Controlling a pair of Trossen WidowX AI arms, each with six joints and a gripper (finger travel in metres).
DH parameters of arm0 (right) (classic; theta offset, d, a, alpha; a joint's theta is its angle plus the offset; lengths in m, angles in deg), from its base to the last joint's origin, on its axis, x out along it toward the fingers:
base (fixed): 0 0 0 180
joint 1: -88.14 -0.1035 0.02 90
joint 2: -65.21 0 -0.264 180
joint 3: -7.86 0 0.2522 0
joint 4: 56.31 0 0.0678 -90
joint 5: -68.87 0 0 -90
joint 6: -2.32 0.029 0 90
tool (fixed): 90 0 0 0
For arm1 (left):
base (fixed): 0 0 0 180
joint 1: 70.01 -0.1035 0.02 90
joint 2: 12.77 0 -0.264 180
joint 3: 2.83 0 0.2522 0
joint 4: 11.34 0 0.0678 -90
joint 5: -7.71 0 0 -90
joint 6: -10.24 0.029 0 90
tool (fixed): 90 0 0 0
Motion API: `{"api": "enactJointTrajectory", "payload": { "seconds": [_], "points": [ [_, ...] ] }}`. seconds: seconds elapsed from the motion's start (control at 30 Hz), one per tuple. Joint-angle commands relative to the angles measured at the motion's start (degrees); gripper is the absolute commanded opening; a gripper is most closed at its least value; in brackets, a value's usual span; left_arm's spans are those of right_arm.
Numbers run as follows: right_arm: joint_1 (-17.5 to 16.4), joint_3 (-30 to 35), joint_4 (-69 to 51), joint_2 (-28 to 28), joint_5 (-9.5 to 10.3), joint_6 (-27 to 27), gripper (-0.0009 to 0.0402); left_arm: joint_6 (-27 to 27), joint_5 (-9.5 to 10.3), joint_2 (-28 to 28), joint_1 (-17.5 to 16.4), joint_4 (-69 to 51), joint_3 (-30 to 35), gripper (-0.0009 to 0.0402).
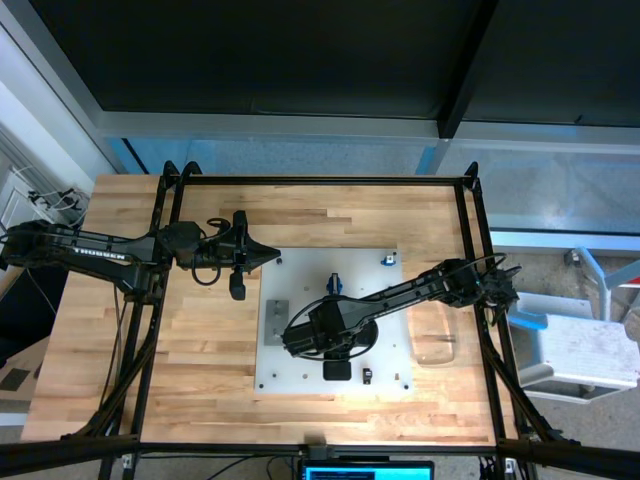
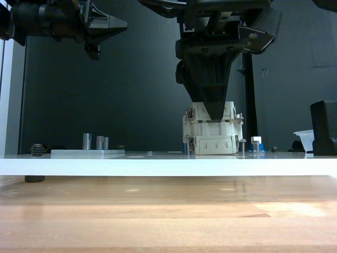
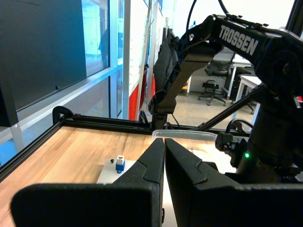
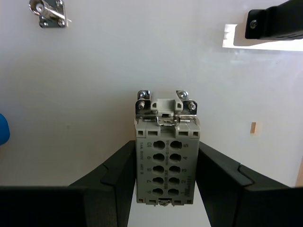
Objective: Pick the HAN10E connector and install in the HAN10E hub
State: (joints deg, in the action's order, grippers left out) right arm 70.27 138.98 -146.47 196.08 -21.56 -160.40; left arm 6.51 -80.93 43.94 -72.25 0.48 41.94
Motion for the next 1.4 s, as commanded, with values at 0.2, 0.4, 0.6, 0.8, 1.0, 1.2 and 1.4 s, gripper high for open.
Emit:
{"api": "enactJointTrajectory", "payload": {
  "seconds": [0.2, 0.4, 0.6, 0.8, 1.0, 1.2, 1.4],
  "points": [
    [-0.2, -2.3, 3.7, 0.3, -1.44, 0.0, 0.0009, 0.0, -0.02, 0.0, 0.0, 0.0, 0.0, 0.0],
    [-0.2, -2.2, 3.2, 0.2, -1.42, 0.0, 0.0009, 0.0, -0.02, 0.0, 0.0, 0.0, 0.0, 0.0],
    [-0.2, -2.2, 3.4, 0.0, -1.51, 0.0, 0.0009, 0.0, -0.02, 0.0, 0.0, 0.0, 0.0, 0.0],
    [-0.3, -2.2, 3.1, -0.5, -1.49, 0.0, 0.0009, 0.0, -0.02, 0.0, 0.0, 0.0, 0.0, 0.0],
    [-0.3, -2.2, 2.6, -1.2, -1.49, 0.0, 0.0018, 0.0, -0.02, 0.0, 0.0, 0.0, 0.0, 0.0],
    [-0.5, -2.2, 2.8, -1.3, -1.49, -0.1, 0.0101, 0.0, -0.02, 0.0, 0.0, 0.0, 0.0, 0.0],
    [-0.7, -2.2, 2.3, -2.3, -1.46, 0.0, 0.0213, 0.0, -0.02, 0.0, 0.0, 0.0, 0.0, 0.0]
  ]
}}
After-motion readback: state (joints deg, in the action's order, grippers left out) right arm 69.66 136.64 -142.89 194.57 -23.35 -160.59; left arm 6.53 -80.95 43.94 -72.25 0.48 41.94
